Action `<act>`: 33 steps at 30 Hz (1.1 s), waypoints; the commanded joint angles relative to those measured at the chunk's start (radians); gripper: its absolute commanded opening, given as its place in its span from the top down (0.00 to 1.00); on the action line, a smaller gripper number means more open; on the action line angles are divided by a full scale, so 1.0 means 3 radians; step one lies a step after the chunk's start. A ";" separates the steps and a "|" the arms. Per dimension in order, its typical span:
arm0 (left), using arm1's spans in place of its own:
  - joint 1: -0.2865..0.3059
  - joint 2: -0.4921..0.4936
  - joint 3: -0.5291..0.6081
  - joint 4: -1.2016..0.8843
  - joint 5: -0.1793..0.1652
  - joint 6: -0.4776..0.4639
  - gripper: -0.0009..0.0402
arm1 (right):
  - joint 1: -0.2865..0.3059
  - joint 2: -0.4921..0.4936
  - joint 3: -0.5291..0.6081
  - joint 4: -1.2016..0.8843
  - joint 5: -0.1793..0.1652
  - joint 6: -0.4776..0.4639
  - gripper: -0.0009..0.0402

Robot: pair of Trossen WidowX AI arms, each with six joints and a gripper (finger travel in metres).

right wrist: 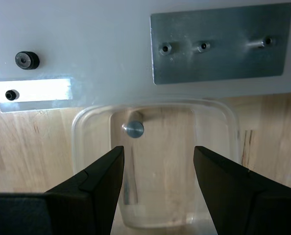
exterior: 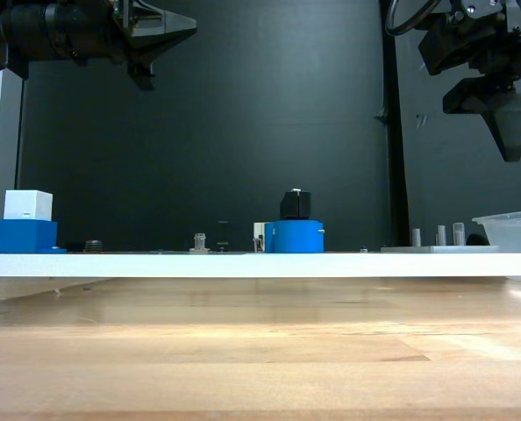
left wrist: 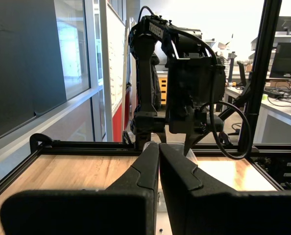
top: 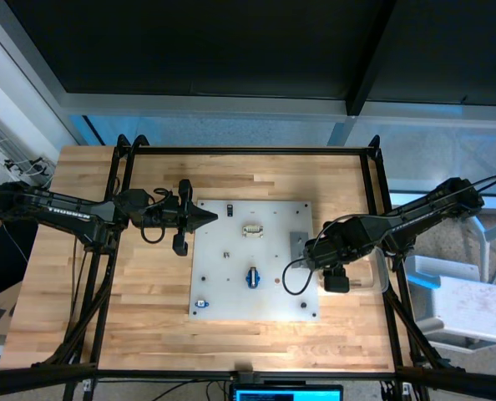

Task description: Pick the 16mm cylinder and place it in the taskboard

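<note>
"Reading outward from the fingers [right wrist: 99, 178] of your right gripper [right wrist: 157, 149] — what do they hold?"

"Nothing. The jaws stand wide apart and empty. They hang above the clear tray [right wrist: 77, 128], well clear of its rim."

"And the 16mm cylinder [right wrist: 133, 128]?"

"It sits inside that tray with its round metal end towards the wrist camera. It is off-centre from the gap, nearer one fingertip, and touches neither. The tray lies on the wooden table [top: 81, 276], just beside the taskboard [right wrist: 86, 39] and near the grey metal block [right wrist: 219, 44] with its three pins."

"Your left gripper [left wrist: 158, 147]?"

"Its fingers are pressed together with nothing between them. It is held high and level over the taskboard's left edge — pointing towards the right arm [left wrist: 184, 83]."
</note>
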 commanded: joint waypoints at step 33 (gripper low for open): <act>0.0000 0.0000 0.0001 0.0000 0.0000 0.0001 0.98 | 0.0174 0.0160 -0.0453 0.0572 -0.0032 0.0085 0.50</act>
